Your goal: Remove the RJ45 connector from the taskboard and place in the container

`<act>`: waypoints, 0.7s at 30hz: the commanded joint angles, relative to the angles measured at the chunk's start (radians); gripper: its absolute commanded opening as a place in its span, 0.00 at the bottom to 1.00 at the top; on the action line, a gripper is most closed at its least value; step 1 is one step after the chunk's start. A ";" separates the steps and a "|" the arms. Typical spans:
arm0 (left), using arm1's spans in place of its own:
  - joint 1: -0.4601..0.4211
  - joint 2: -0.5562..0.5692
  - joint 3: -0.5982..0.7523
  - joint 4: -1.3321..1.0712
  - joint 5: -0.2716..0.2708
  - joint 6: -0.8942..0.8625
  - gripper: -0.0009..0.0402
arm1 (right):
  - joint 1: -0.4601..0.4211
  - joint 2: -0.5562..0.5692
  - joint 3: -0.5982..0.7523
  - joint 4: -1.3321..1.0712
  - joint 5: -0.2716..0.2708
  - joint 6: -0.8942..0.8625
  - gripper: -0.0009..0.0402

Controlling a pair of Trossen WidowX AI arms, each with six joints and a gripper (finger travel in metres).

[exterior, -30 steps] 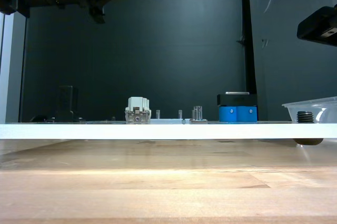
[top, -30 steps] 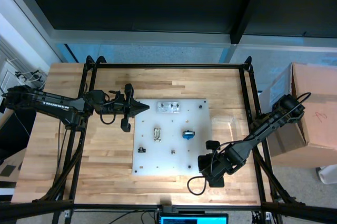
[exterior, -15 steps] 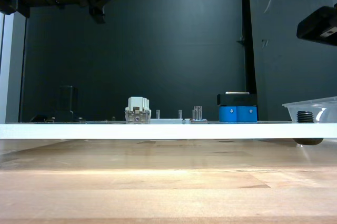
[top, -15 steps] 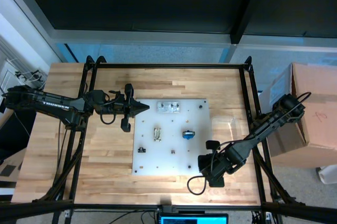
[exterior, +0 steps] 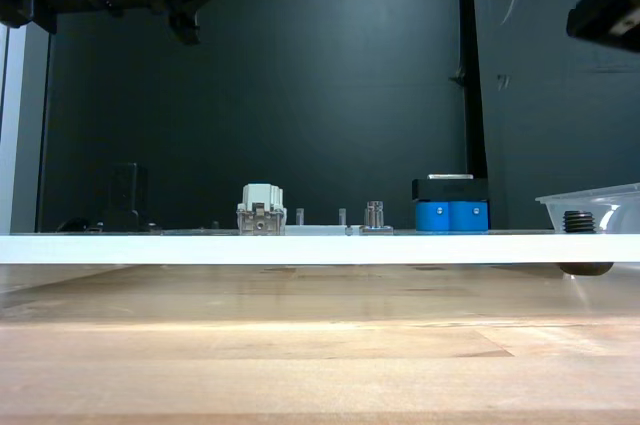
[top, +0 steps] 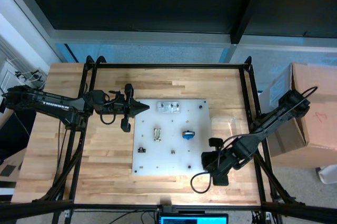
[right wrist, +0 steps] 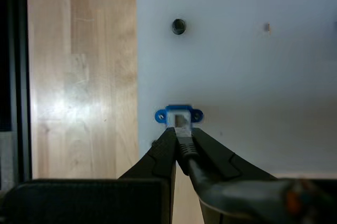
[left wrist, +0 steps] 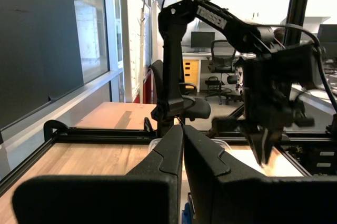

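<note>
While in right gripper (right wrist: 181, 133), RJ45 connector (right wrist: 185, 151) tip-down

Smooth matt white taskboard (top: 158, 163), satin grained wood table (top: 105, 150), plastic RJ45 connector (right wrist: 181, 124)

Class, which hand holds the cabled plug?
The right hand, high over the board's near right corner, pinches the plug; the left hand, at the board's left edge, is shut and empty.

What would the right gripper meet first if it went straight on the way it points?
Likely the blue port on the white taskboard. The right gripper, shut on the RJ45 connector, points straight at it, though the gap is unclear. Left gripper hovers shut over the board's left edge.
</note>
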 commanded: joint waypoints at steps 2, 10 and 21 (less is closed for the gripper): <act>0.000 0.000 0.000 0.000 0.000 0.000 0.02 | -0.017 -0.074 -0.016 -0.066 0.016 0.002 0.02; 0.000 0.000 0.000 -0.001 0.000 0.000 0.02 | -0.047 -0.232 -0.123 -0.146 0.012 0.011 0.02; 0.000 0.000 0.000 0.000 0.000 0.000 0.02 | -0.071 -0.422 -0.354 -0.146 -0.008 0.066 0.02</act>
